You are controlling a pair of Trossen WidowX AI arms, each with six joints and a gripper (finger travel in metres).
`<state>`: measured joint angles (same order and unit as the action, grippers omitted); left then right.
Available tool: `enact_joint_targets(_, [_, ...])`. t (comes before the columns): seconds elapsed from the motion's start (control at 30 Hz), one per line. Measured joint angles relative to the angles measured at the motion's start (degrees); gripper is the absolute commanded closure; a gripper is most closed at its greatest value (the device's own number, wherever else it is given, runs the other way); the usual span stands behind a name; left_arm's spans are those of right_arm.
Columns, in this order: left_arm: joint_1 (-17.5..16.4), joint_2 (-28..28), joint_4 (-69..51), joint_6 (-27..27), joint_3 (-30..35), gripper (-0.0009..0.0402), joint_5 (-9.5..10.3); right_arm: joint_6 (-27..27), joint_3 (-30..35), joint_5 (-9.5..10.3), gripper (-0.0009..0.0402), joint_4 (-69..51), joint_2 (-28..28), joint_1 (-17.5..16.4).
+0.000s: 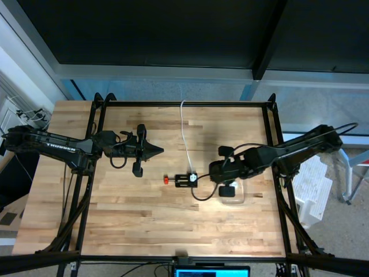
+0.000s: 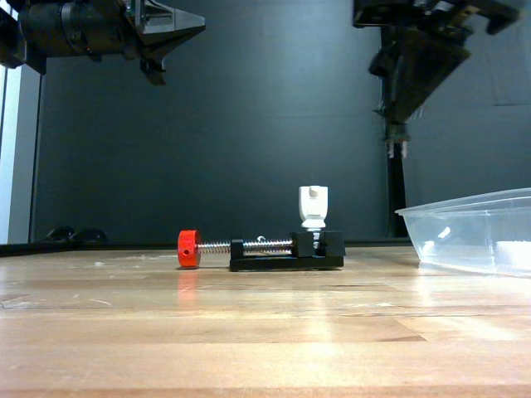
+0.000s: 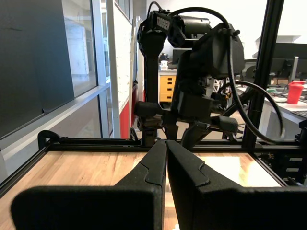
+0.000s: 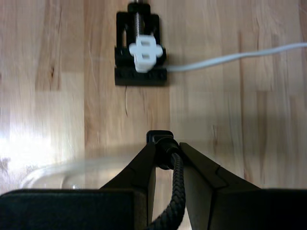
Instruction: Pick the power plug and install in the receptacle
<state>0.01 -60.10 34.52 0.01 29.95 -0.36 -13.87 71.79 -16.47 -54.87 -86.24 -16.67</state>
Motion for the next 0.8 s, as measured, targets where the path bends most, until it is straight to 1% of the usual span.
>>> enact_joint_targets(0.23, [0.00, 0.00, 0.00, 0.00, -0.02, 0.0393, 0.00, 1.40, 6.08, 0.00, 0.0393, 0.39, -6.60, 0.94])
enact_joint_targets(0.43, [0.00, 0.00, -0.02, 0.00, -0.02, 0.0393, 0.00, 2.69, 10.32, 0.02, 0.0393, 0.55, -11.04, 1.73])
enact_joint_targets(0.63, [0.00, 0.00, 0.00, 0.00, 0.00, 0.0393, 0.00, 3.65, 12.90, 0.02, 0.0393, 0.87, -14.32, 2.29])
enact_joint_targets(0.8, [0.00, 0.00, -0.02, 0.00, -0.02, 0.0393, 0.00, 3.85, 13.60, 0.24, 0.0393, 2.36, -15.52, 2.43])
